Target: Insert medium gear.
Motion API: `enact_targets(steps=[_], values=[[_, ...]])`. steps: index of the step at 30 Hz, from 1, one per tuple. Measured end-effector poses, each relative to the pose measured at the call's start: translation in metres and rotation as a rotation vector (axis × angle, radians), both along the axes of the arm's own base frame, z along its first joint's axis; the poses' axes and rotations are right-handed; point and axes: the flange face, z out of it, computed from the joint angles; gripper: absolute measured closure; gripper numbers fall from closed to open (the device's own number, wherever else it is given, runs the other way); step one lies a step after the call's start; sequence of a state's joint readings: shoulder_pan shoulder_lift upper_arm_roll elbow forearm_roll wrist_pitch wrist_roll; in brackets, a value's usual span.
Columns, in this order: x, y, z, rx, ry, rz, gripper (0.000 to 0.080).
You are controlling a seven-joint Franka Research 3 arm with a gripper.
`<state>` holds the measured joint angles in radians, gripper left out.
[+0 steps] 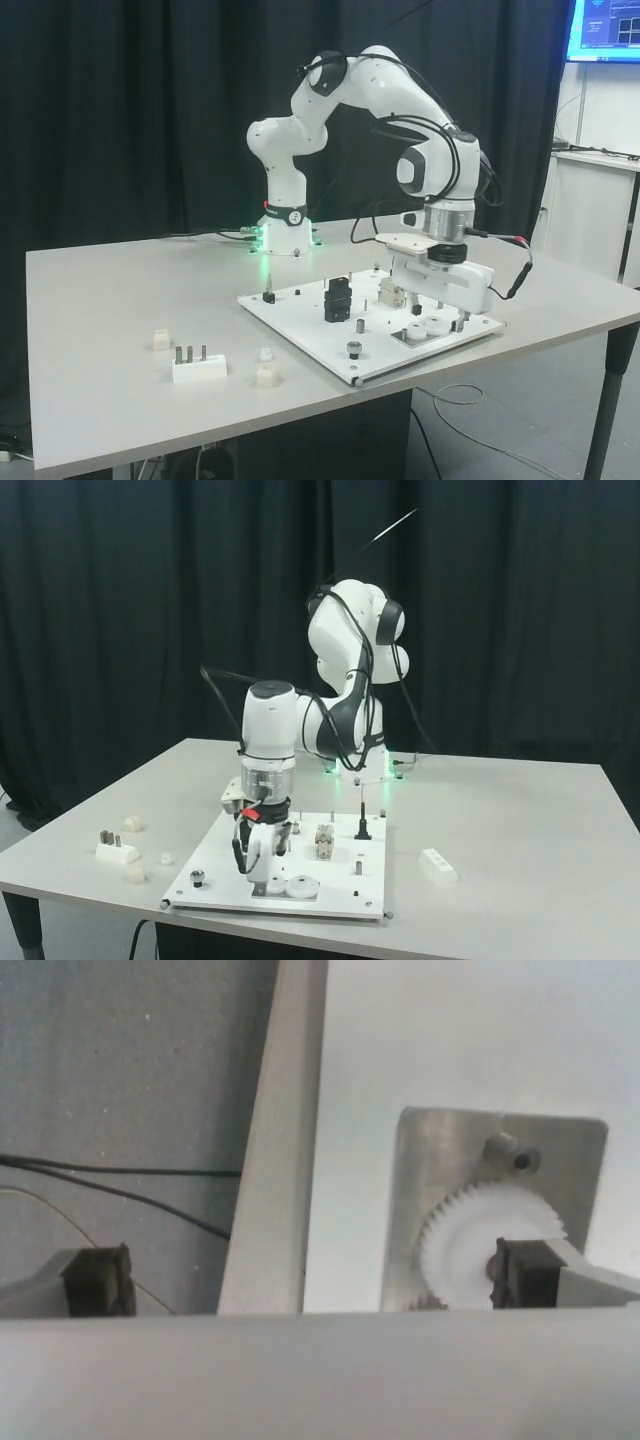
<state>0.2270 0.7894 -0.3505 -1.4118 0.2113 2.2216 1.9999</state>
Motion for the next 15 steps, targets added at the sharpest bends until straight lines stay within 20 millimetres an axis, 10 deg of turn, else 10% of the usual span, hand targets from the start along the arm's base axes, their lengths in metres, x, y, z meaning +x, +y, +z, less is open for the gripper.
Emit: enact_targets(steps=[15], values=[[0.002,-0.013,0.016,-0.066,0.056,0.023,0.0003]])
